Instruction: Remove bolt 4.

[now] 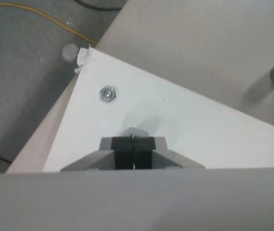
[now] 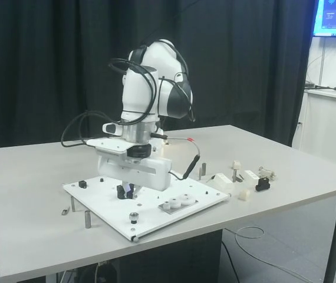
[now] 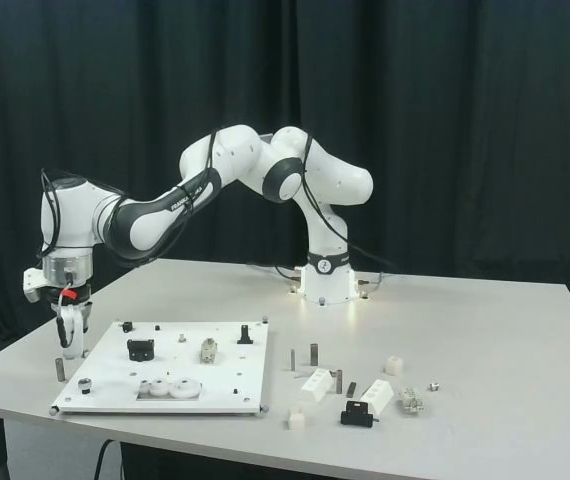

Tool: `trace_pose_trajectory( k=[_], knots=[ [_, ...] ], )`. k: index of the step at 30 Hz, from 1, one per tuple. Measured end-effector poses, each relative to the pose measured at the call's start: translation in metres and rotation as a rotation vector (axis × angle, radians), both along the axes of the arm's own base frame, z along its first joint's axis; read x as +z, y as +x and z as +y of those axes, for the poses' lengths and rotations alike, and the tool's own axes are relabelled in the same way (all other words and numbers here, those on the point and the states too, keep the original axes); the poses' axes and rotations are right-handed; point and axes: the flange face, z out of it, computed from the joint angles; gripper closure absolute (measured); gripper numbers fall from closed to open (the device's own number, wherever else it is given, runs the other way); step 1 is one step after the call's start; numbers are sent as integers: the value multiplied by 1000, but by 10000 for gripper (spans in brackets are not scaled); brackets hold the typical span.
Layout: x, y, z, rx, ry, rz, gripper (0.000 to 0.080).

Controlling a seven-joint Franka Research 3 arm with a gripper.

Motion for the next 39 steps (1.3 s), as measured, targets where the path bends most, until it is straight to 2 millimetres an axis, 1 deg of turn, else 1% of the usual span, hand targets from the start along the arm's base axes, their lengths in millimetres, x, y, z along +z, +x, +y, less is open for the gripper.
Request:
trace_pose_trajectory(
  k=[12, 13, 18, 19, 28, 29, 39],
  knots=[
    [15, 1, 1, 3, -2, 6, 802],
    [16, 2, 1, 4, -1, 6, 274],
    [18, 2, 3, -6, 3, 9, 274],
    [18, 2, 3, -9, 4, 9, 73],
    [16, 3, 7, -55, 15, 7, 73],
    [16, 3, 8, -62, 16, 7, 6],
    [4, -1, 8, -94, 38, 24, 3]
  ],
)
